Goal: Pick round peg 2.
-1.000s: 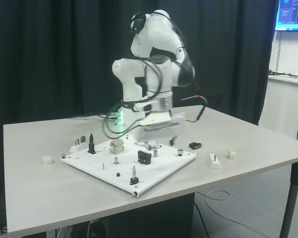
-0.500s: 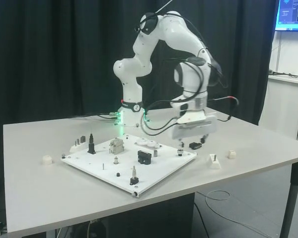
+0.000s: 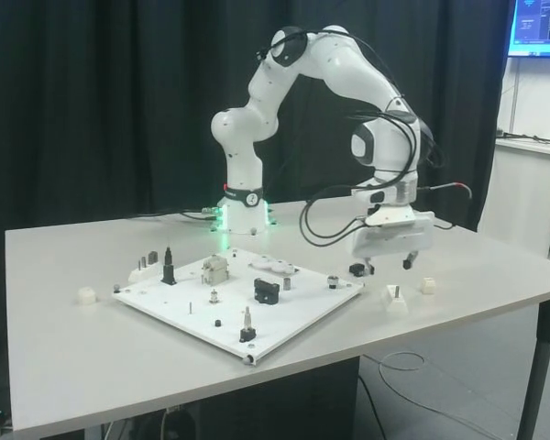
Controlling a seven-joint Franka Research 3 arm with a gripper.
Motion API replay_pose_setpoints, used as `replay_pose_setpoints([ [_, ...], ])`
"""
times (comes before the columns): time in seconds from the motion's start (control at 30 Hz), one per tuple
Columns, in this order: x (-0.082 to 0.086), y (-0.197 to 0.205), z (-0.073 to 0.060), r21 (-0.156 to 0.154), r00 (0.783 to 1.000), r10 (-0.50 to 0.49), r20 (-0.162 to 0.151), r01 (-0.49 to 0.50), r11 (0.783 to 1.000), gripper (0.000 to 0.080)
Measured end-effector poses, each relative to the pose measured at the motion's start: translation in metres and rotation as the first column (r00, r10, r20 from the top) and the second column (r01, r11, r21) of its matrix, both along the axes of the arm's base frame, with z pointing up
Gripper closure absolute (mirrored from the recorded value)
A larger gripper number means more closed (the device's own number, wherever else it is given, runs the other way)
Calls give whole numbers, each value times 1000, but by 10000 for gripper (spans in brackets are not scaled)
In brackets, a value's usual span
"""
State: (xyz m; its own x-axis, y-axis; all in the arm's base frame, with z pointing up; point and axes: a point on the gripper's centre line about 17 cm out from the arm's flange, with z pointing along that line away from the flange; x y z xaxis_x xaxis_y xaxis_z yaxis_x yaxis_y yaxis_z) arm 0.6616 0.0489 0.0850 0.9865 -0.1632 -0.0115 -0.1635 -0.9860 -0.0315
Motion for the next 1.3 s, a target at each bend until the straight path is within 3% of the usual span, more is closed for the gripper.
replay_pose_setpoints([
  [0.67,9,25,-33,-49,999,-19,41,21,999,3],
  [1.3,13,26,-52,-61,998,-34,50,37,997,3],
])
